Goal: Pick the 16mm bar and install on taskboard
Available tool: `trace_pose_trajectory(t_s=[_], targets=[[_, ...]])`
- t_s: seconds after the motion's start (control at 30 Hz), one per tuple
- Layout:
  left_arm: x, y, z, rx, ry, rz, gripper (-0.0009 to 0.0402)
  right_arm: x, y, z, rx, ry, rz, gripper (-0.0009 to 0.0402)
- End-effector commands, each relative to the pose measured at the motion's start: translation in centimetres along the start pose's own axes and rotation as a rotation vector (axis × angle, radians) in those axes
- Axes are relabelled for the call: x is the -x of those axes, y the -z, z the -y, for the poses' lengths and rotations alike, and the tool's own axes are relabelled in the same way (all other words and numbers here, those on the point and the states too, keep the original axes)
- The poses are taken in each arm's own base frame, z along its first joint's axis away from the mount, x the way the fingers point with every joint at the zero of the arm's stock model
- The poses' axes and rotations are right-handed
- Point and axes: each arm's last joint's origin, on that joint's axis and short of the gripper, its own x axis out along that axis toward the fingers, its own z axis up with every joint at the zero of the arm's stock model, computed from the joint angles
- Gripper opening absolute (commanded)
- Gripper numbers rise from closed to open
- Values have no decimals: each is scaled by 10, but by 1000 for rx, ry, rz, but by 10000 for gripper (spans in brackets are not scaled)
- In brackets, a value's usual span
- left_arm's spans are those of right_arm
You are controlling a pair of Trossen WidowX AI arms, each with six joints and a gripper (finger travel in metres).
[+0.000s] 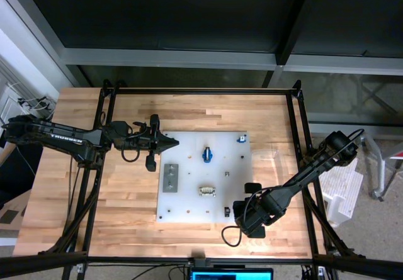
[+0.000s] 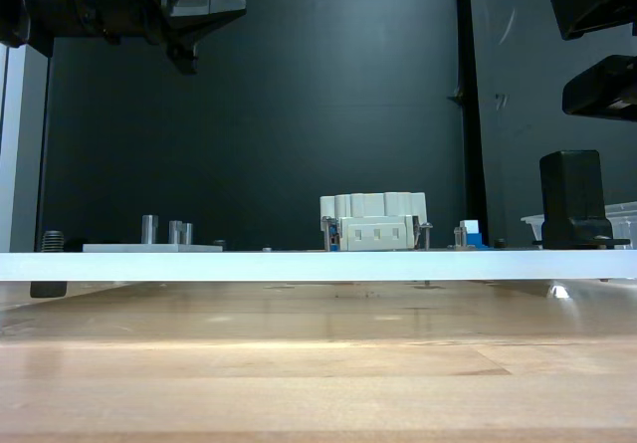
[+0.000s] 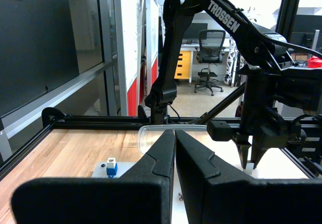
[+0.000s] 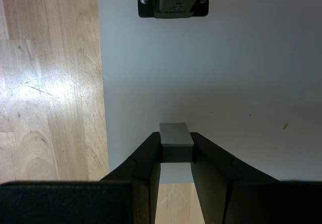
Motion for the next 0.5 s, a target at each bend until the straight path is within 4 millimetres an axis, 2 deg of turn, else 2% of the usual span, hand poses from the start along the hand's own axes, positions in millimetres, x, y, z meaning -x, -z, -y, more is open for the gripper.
trace_pose_trajectory(t_s=[0.03,0.5], targets=[[0,0,0,0,0,0,0,-1,1,0,-2,2,-1,39],[0,0,0,0,0,0,0,0,1,0,-2,-2,3,156]])
